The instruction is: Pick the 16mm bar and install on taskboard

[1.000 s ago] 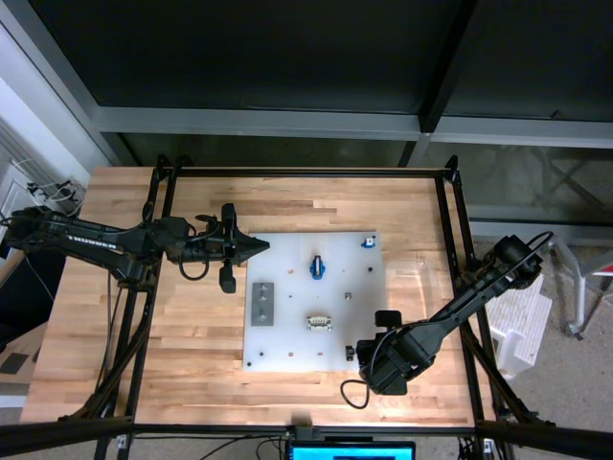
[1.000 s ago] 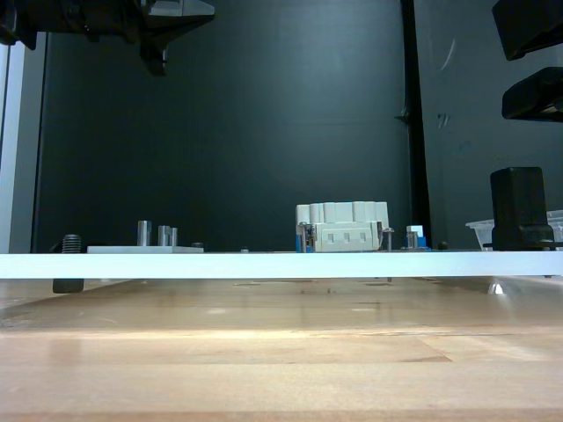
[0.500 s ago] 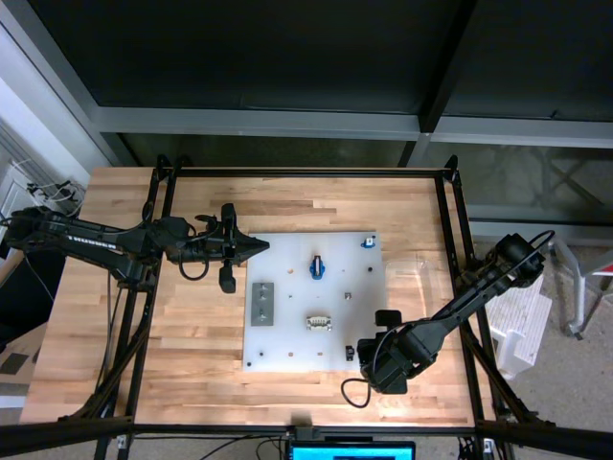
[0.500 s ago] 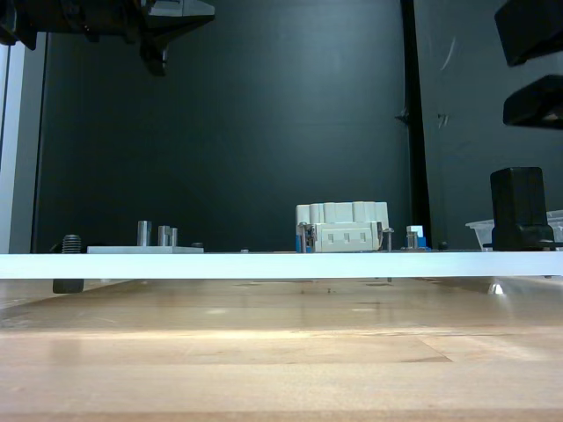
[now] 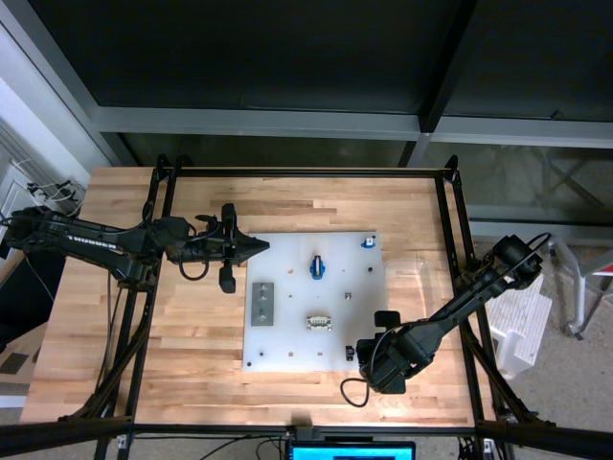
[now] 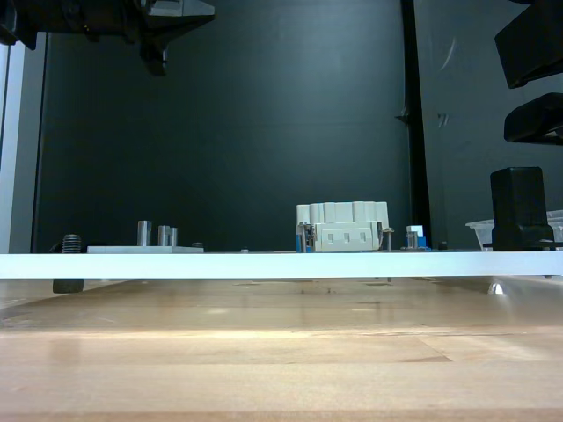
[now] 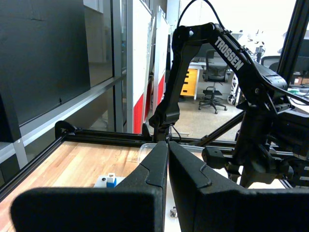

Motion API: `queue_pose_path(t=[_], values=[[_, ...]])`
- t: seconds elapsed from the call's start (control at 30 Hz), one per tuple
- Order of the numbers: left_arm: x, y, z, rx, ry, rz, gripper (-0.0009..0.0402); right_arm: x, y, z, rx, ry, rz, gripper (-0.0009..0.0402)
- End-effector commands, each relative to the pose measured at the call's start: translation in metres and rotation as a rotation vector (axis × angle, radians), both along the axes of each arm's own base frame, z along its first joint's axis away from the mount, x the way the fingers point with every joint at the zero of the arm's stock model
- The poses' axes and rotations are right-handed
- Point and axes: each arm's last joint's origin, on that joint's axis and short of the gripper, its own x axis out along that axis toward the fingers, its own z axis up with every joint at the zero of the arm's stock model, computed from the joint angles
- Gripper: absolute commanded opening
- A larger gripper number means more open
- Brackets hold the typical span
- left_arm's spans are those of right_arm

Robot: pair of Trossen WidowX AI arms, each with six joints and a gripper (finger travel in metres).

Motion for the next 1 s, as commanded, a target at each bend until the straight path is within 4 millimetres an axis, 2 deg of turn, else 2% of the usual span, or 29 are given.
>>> queue_pose_path(t=[0.03, 0.2, 0.67, 0.83, 1.0], values=[[0.0, 0.0, 0.0, 0.0, 0.0, 0.0, 0.0001, 0.0, 0.0, 0.0, -0.003, 0.003, 0.0, 0.002], [0.0, 0.0, 0.0, 0.0, 0.0, 0.0, 0.0001, 0.0, 0.0, 0.0, -0.001, 0.0, 0.0, 0.0047], [0.0, 0.0, 0.0, 0.0, 0.0, 0.0, 0.0001, 0.0, 0.0, 0.006, 0.012, -0.007, -0.002, 0.0173], [0.0, 0.0, 0.0, 0.0, 0.001, 0.0, 0.0001, -0.004, -0.002, 0.014, 0.035, 0.003, 0.004, 0.0205], [0.0, 0.0, 0.0, 0.0, 0.001, 0.0, 0.0001, -0.009, -0.006, 0.027, 0.044, -0.01, 0.011, 0.0218]])
